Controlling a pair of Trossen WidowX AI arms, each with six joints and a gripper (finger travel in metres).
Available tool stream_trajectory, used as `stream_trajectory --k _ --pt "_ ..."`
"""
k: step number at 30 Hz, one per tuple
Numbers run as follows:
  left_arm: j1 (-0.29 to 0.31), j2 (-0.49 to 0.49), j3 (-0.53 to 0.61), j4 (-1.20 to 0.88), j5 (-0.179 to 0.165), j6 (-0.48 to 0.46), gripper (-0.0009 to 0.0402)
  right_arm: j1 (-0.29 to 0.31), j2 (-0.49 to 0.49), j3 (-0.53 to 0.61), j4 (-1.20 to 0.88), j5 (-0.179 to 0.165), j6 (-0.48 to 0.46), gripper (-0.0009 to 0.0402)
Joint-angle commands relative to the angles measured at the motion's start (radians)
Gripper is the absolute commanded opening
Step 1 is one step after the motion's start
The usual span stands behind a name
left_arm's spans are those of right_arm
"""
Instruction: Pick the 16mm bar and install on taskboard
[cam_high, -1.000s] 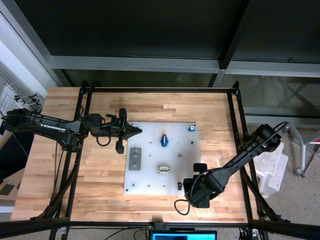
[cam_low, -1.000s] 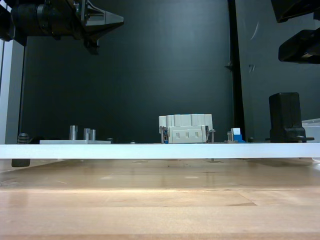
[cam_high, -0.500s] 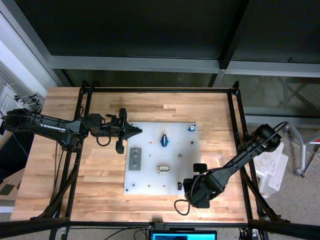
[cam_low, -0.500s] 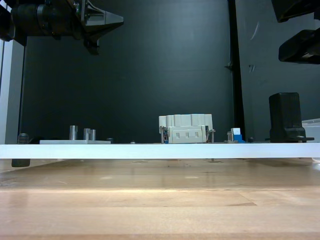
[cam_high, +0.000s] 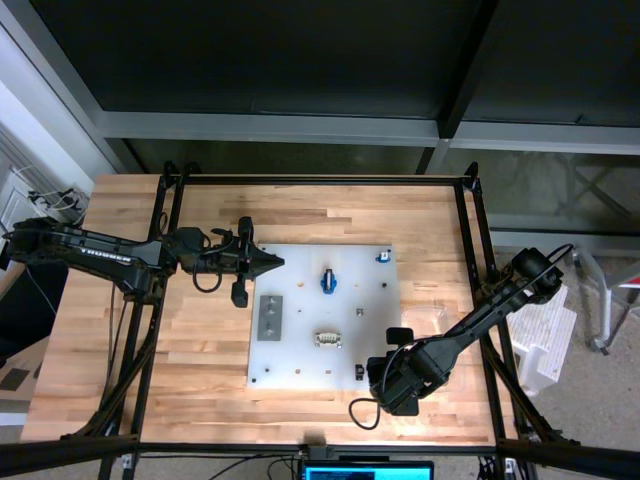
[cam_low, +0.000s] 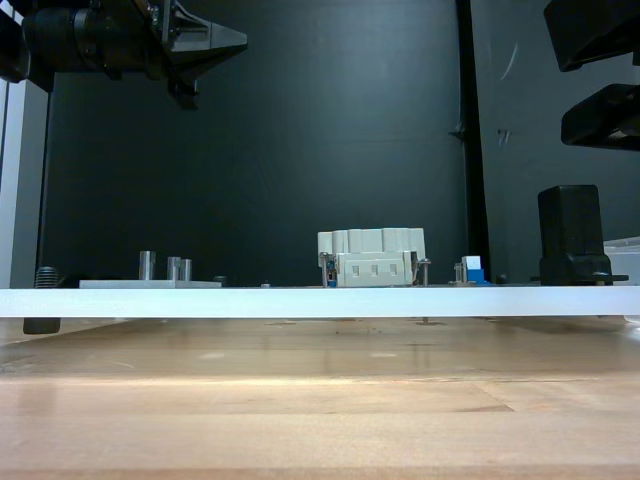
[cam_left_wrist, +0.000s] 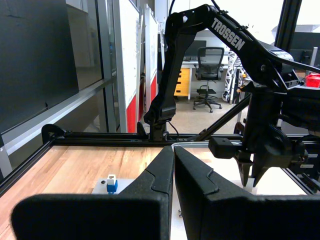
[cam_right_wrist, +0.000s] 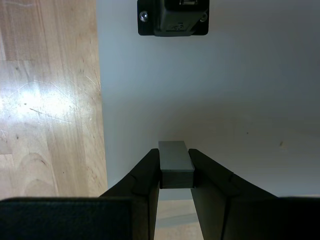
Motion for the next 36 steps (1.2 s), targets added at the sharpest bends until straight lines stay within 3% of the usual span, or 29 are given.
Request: stream_trajectory --k 1,11,26,36 --pt "0.000 0.000 0.000 0.000 0.000 0.000 0.0000 0.000 0.001 -0.006 -0.002 0.004 0.000 0.0009" --pt "0.000 0.000 0.000 0.000 0.000 0.000 0.0000 0.000 0.001 -0.006 0.005 0.003 0.000 0.0018" --pt "0.000 0.000 0.000 0.000 0.000 0.000 0.0000 0.000 -0.010 -0.005 0.004 0.005 0.000 0.0142" --pt "0.000 0.000 0.000 0.000 0.000 0.000 0.0000 0.000 -0.054 -0.005 0.000 0.003 0.000 0.0195"
